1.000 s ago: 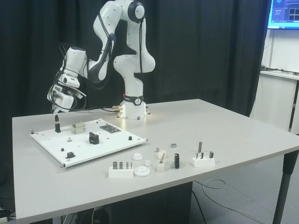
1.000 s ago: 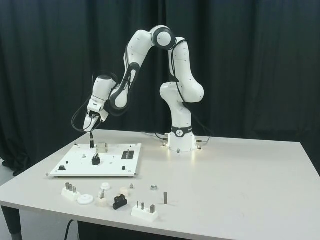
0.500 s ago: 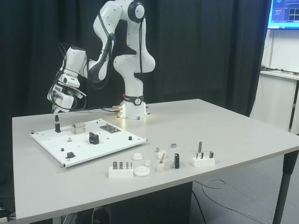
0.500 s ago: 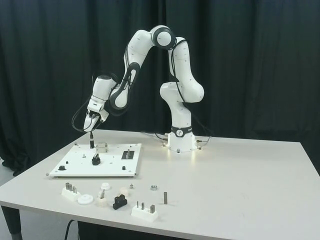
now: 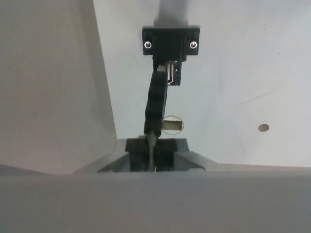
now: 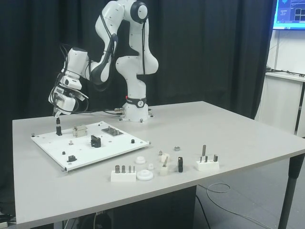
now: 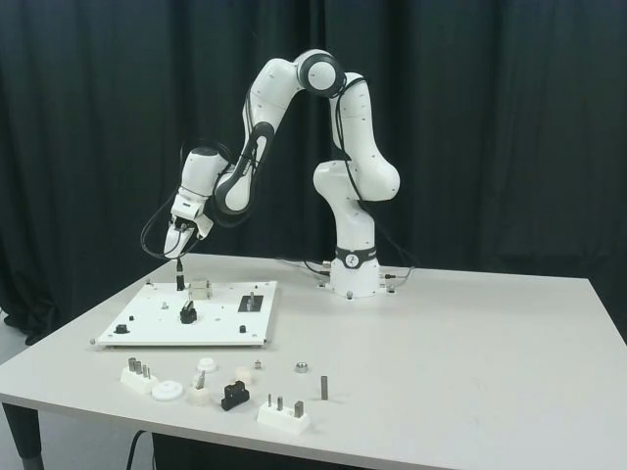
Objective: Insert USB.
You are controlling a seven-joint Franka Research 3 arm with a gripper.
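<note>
In the wrist view my gripper (image 5: 154, 148) is shut on a black USB plug (image 5: 156, 102). The plug's far end lies just beside the metal port of a black socket block (image 5: 170, 43) mounted on the white board (image 5: 233, 73). Whether the plug has entered the port I cannot tell. From the first room view the gripper (image 6: 57, 113) hangs just above the small black socket (image 6: 58, 130) at the board's (image 6: 114, 145) far left corner. The second room view shows the gripper (image 7: 177, 257) over that socket (image 7: 179, 281) too.
The board also carries a grey metal block (image 6: 79, 130), a black fixture (image 6: 95, 141), a grey plate (image 6: 112, 130) and a small black part (image 6: 72, 158). Near the table's front edge lie white peg holders (image 6: 123, 174) (image 6: 208, 164), white gears (image 6: 144, 175), a black piece (image 6: 180, 164) and a nut (image 6: 177, 148).
</note>
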